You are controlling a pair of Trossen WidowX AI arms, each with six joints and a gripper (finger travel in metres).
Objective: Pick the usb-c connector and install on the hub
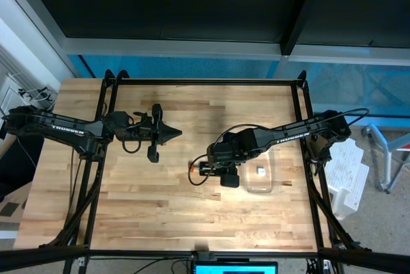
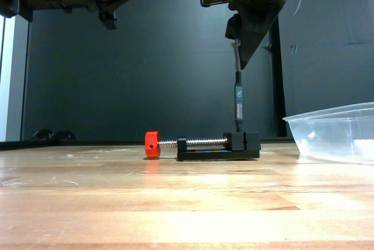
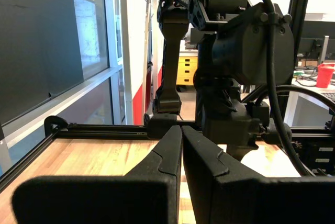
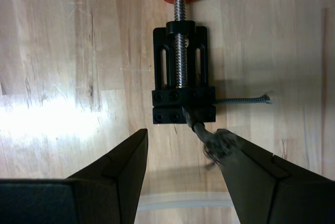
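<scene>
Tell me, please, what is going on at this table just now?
The right gripper hangs open above the black vise, gripping nothing. The USB-C connector stands upright on the vise's tab by itself, and its braided cable rises toward the open fingers. A white block sits in the clear tray beside the vise. The left gripper is shut and parked high over the table's left side.

a lab; framed wooden workbench (image 1: 160, 210), glazed walls (image 3: 91, 35)

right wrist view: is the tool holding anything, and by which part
Nothing is held. The right tool hangs open above the vise, where the usb-c connector stands ungripped. The left tool, shut and empty, is raised off to the left.
</scene>
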